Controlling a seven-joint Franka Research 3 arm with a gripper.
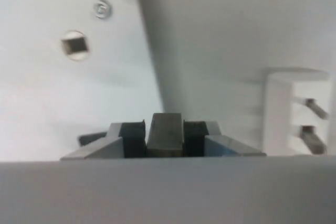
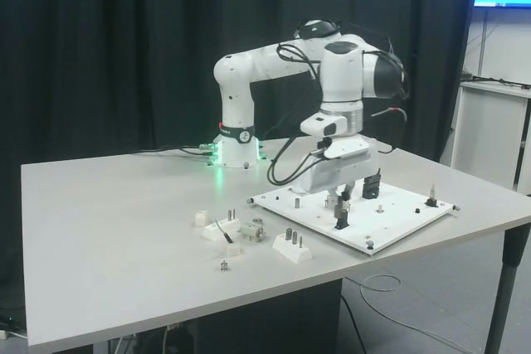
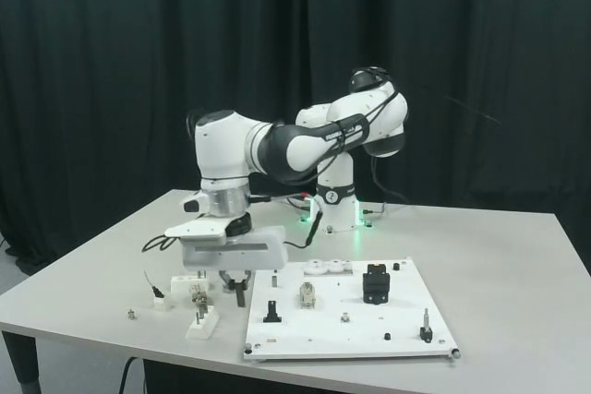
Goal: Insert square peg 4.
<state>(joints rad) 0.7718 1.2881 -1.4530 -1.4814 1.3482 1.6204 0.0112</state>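
At bottom centre of the wrist view, claw (image 1: 165, 142) is pinching the square peg (image 1: 165, 134) upright between both fingers. Square hole (image 1: 74, 45) sits upper left on the white board (image 1: 63, 98), well apart from the peg. Risks, my read: peg yawed against the hole's flats jams on entry; lateral offset lands it on the board face. No readable labels or brands anywhere.

Robot arm (image 3: 277, 145): white rounded casings with black joint bands, black cables looped alongside, green light at the base (image 2: 235, 152), flat white wrist block above a black-fingered claw (image 2: 344, 209).
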